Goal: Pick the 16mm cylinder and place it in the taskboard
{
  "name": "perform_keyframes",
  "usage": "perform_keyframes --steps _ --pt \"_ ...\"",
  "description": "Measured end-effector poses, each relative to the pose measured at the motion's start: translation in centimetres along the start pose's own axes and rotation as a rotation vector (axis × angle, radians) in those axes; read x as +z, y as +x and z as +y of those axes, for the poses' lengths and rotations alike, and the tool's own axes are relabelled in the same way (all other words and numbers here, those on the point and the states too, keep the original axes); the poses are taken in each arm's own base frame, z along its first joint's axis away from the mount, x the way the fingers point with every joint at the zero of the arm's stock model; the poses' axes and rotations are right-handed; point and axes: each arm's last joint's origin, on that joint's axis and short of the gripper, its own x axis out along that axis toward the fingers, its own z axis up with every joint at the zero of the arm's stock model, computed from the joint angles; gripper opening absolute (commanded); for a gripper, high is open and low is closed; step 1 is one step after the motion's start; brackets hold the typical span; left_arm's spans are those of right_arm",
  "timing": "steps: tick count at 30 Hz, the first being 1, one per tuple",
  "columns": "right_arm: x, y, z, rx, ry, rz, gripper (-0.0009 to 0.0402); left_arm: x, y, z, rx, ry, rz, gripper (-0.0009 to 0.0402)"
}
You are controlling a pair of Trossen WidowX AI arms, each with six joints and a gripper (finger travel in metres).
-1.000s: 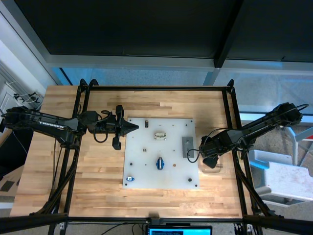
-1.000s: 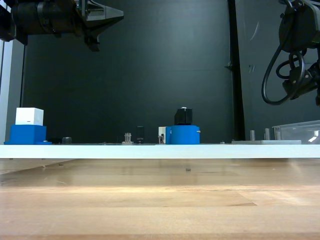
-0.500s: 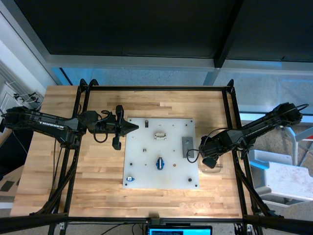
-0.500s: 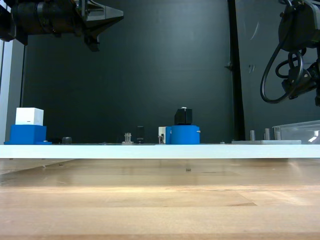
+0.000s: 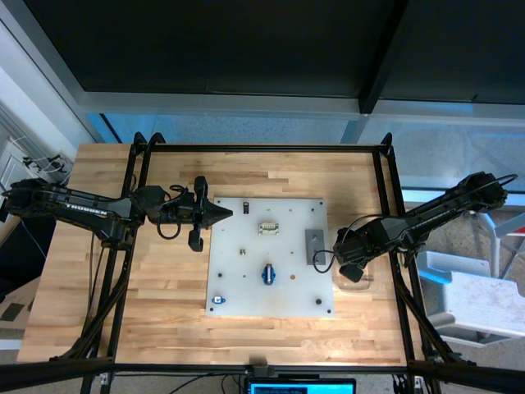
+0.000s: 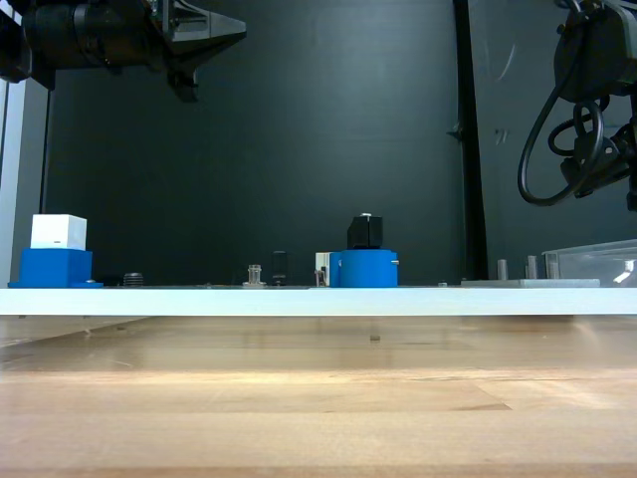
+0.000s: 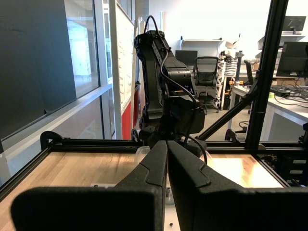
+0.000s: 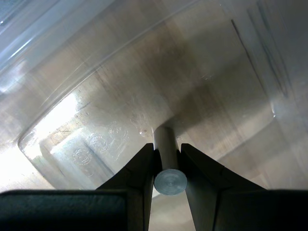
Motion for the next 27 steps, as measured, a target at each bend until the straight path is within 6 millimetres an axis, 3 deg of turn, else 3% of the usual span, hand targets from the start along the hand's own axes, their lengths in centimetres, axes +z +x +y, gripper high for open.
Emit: perform_keyframes --steps 13,27 --pt "0.1 -0.4 0.2 0.008 -0.001 -0.006 0.0024 0.0 0.0 0.0 0.0 0.0 -0.001 0.0" --pt "0.3 -2.5 0.2 -0.006 -0.006 0.009 0.0023 0.0 0.0 0.0 0.0 0.0 0.0 0.0"
